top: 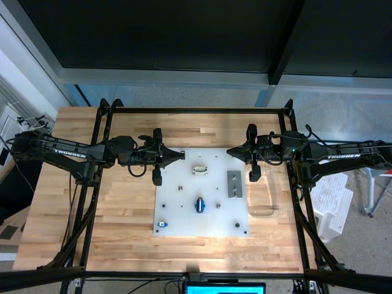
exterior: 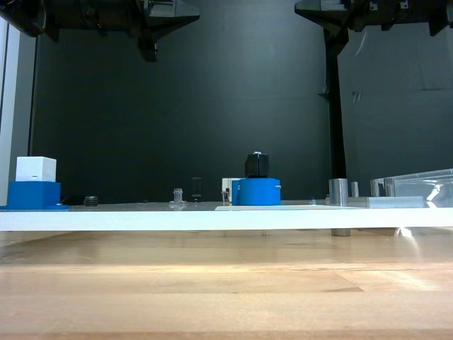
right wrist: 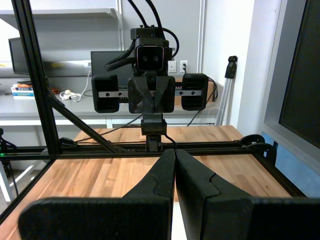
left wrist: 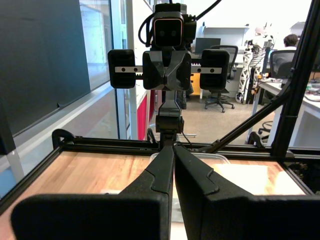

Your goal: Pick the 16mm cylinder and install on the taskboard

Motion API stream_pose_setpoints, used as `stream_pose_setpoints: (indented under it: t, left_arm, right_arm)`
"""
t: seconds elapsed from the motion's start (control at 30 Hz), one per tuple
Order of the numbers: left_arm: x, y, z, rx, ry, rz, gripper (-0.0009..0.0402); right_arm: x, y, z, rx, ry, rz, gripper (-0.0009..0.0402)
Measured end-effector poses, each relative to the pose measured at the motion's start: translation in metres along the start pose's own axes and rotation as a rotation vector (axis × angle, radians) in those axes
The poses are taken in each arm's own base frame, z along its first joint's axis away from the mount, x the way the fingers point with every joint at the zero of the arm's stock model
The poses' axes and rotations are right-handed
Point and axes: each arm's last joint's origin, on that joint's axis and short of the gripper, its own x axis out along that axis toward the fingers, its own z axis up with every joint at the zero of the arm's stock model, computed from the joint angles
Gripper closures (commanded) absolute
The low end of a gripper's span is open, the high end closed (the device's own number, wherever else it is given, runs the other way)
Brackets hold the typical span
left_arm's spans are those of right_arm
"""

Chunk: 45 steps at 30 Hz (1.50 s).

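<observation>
my left gripper (top: 182,154) closed tight over the taskboard (top: 184,214), far left corner, right gripper (top: 229,152) closed opposite, low view crops both

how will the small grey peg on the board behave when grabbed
The 16mm cylinder looks like smooth solid metal, so it is probably stiff, heavy for its size and somewhat slippery. Standing upright, it may tip if nudged, then roll. Left gripper and right gripper hang shut above the far edge of the taskboard.

Left end effector (top: 182,154) and right end effector (top: 229,152) are black, taskboard (top: 184,213) white, fitting (top: 199,204) blue.
</observation>
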Motion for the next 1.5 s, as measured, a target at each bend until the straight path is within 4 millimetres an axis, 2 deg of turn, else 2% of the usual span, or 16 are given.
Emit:
stream_pose_setpoints:
  t: [1.5]
  left_arm:
    - [0.0005, 0.0073, 0.0001, -0.058, 0.001, -0.024, 0.0393]
  right_arm:
    - [-0.0008, -0.0001, -0.0049, 0.004, -0.009, -0.003, 0.0393]
